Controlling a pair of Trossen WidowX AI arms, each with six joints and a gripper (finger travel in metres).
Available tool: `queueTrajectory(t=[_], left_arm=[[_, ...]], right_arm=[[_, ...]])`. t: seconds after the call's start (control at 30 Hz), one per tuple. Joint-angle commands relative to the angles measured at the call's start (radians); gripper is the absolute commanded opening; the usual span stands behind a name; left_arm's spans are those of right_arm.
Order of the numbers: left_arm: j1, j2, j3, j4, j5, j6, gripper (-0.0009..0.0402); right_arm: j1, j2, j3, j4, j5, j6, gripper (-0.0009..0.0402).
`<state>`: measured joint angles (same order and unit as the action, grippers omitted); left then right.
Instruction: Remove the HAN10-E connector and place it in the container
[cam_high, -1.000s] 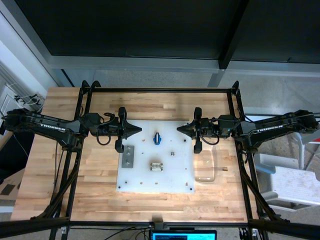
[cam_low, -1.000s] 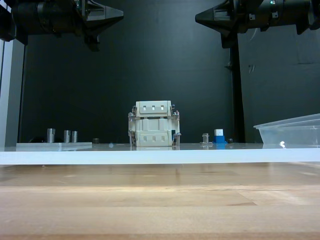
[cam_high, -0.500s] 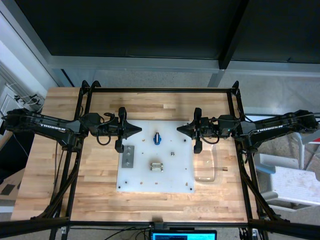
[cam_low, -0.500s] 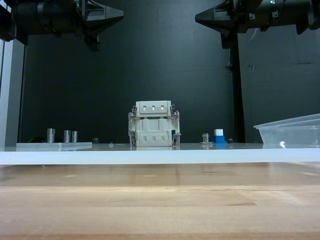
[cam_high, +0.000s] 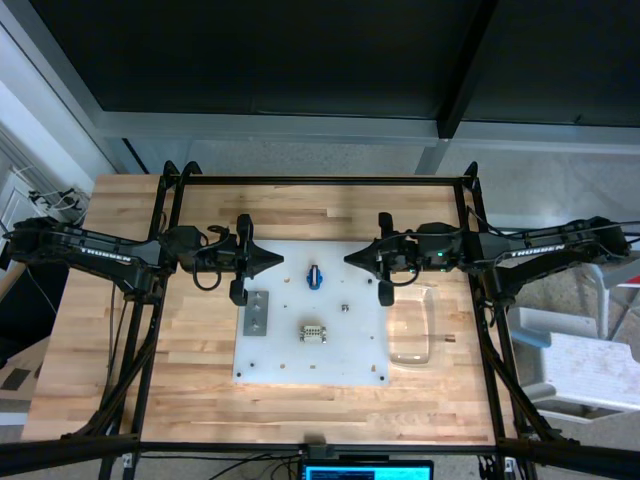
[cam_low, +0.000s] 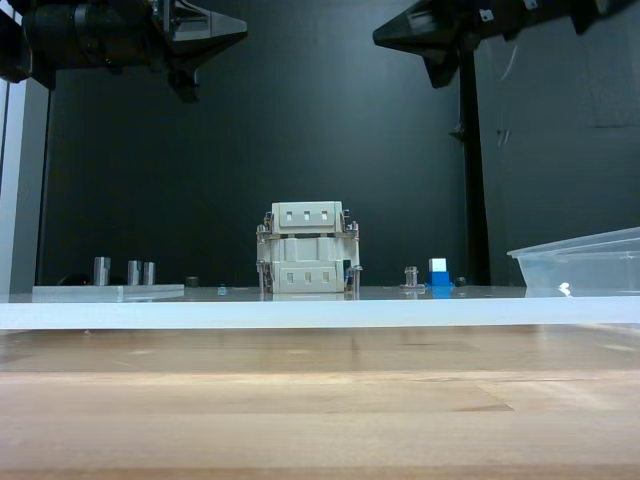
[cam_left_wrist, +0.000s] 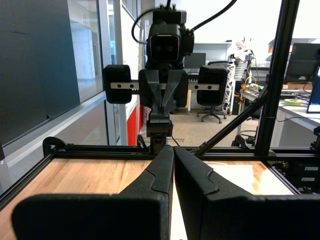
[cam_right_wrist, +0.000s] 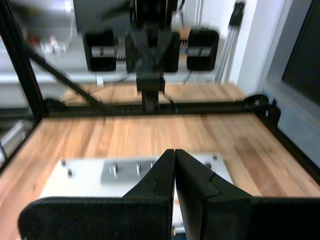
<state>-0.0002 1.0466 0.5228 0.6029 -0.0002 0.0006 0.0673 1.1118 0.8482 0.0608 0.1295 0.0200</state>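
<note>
The HAN10-E connector (cam_high: 313, 333), a pale grey-beige block, stands seated on the white board (cam_high: 350, 360) near its middle; the low view shows it upright (cam_low: 307, 250). The container (cam_high: 413, 327), a see-through tray, lies just off the board's right edge and is visible in the low view (cam_low: 585, 258). My left gripper (cam_high: 283, 261) hovers shut over the board's far left corner, well above the surface (cam_low: 240, 33). My right gripper (cam_high: 347, 259) is shut too, high over the board's far right part (cam_low: 380, 38). Both wrist views show fingers pressed together, holding nothing (cam_left_wrist: 173, 150) (cam_right_wrist: 174, 152).
A flat grey metal bar (cam_high: 258, 317) with holes lies on the board's left side, and the right wrist view shows the same grey bar (cam_right_wrist: 132, 171). A small blue clip (cam_high: 316, 277) stands at the board's far middle. A black frame rail (cam_high: 320, 181) borders the table.
My right arm has shifted left, further over the board, and its nose has tipped slightly downward. The left arm and the connector have not moved.
</note>
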Motion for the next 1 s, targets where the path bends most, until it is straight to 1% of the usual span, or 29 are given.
queueTrajectory(t=[0.03, 0.07, 0.13, 0.23, 0.33, 0.47, 0.5, 0.57, 0.6, 0.63, 0.67, 0.73, 0.77, 0.8, 0.83, 1.0], left_arm=[[0.0, 0.0, 0.0, 0.0, 0.0, 0.0, 0.0], [0.0, 0.0, 0.0, 0.0, 0.0, 0.0, 0.0], [0.0, 0.0, 0.0, 0.0, 0.0, 0.0, 0.0], [0.0, 0.0, 0.0, 0.0, 0.0, 0.0, 0.0], [0.0, 0.0, 0.0, 0.0, 0.0, 0.0, 0.0], [0.0, 0.0, 0.0, 0.0, 0.0, 0.0, 0.0], [0.0, 0.0, 0.0, 0.0, 0.0, 0.0, 0.0], [0.0, 0.0, 0.0, 0.0, 0.0, 0.0, 0.0], [0.0, 0.0, 0.0, 0.0, 0.0, 0.0, 0.0], [0.0, 0.0, 0.0, 0.0, 0.0, 0.0, 0.0], [0.0, 0.0, 0.0, 0.0, 0.0, 0.0, 0.0], [0.0, 0.0, 0.0, 0.0, 0.0, 0.0, 0.0], [0.0, 0.0, 0.0, 0.0, 0.0, 0.0, 0.0], [0.0, 0.0, 0.0, 0.0, 0.0, 0.0, 0.0], [0.0, 0.0, 0.0, 0.0, 0.0, 0.0, 0.0], [0.0, 0.0, 0.0, 0.0, 0.0, 0.0, 0.0]], right_arm=[[0.002, 0.058, 0.114, -0.143, -0.016, -0.026, 0.0], [0.003, 0.072, 0.146, -0.18, -0.032, -0.02, 0.0], [0.003, 0.092, 0.19, -0.23, -0.043, 0.024, 0.0], [0.007, 0.104, 0.218, -0.233, -0.074, 0.014, 0.0], [0.018, 0.117, 0.218, -0.237, -0.08, 0.016, 0.0], [0.047, 0.165, 0.219, -0.237, -0.085, 0.02, 0.0], [0.05, 0.18, 0.224, -0.242, -0.102, 0.019, 0.0], [0.058, 0.211, 0.24, -0.247, -0.154, 0.014, 0.0], [0.067, 0.228, 0.253, -0.254, -0.161, 0.013, 0.0], [0.079, 0.248, 0.27, -0.266, -0.155, 0.013, 0.0], [0.09, 0.268, 0.289, -0.285, -0.135, 0.008, 0.0], [0.108, 0.314, 0.346, -0.364, -0.083, 0.001, 0.0], [0.115, 0.343, 0.382, -0.417, -0.063, 0.003, 0.0], [0.116, 0.371, 0.422, -0.473, -0.052, 0.009, 0.0], [0.117, 0.4, 0.459, -0.524, -0.043, 0.028, 0.0], [0.122, 0.518, 0.617, -0.704, -0.043, 0.109, 0.0003]])
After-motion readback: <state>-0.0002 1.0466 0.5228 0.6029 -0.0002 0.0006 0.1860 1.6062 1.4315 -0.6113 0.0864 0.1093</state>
